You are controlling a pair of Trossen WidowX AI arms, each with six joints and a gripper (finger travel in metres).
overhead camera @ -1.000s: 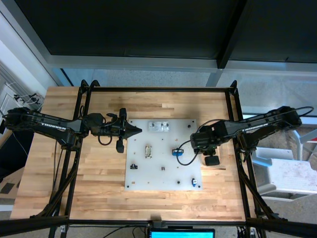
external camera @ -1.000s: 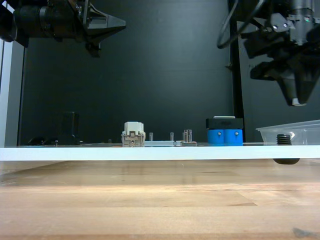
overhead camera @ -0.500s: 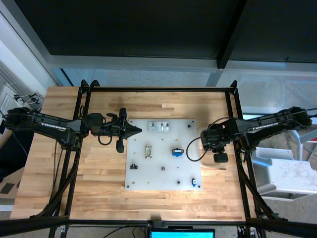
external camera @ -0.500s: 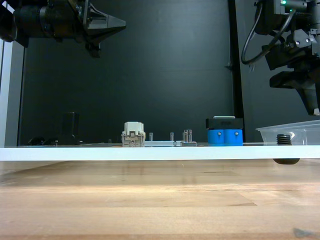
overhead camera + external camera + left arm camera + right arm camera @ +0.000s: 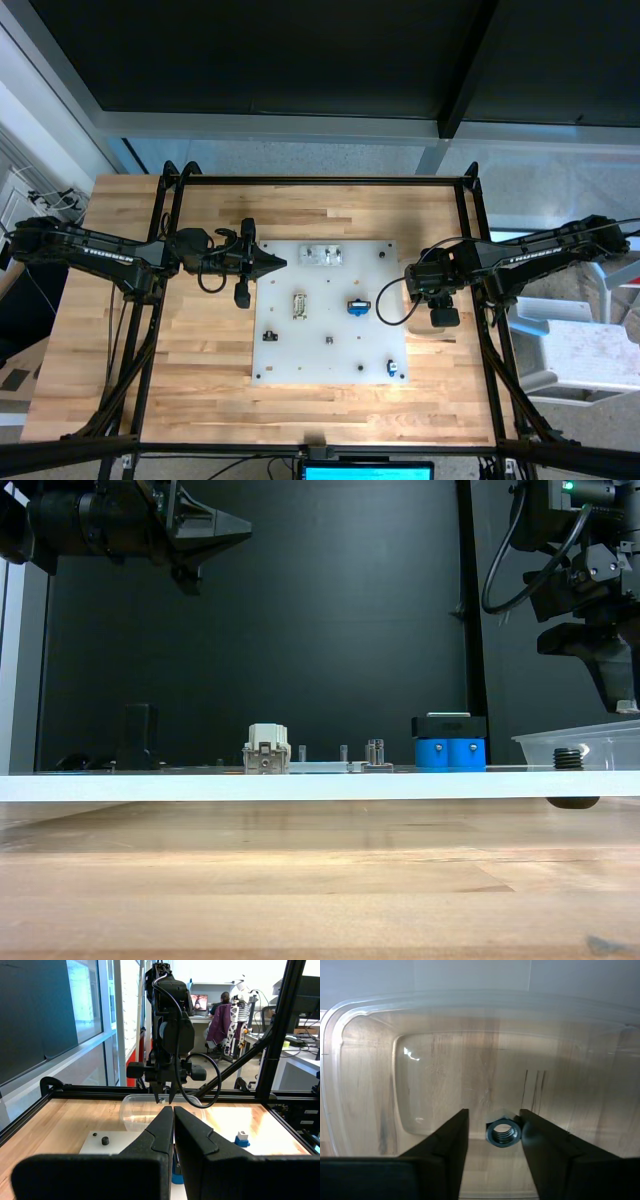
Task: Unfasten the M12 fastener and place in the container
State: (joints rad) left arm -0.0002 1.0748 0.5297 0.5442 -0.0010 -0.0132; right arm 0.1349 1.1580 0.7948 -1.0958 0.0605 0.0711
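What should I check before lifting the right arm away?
1. Nut off stud: ok; bare ribs show.
2. Nut in container: ok; it shows inside the rim.
3. Right gripper open: ok; it hangs above the container, its gap wider than the nut.
4. Nut free of both fingers: cannot tell; it sits right beside one finger.
5. Left gripper out of the way: ok; shut, held high near the board's far left edge.
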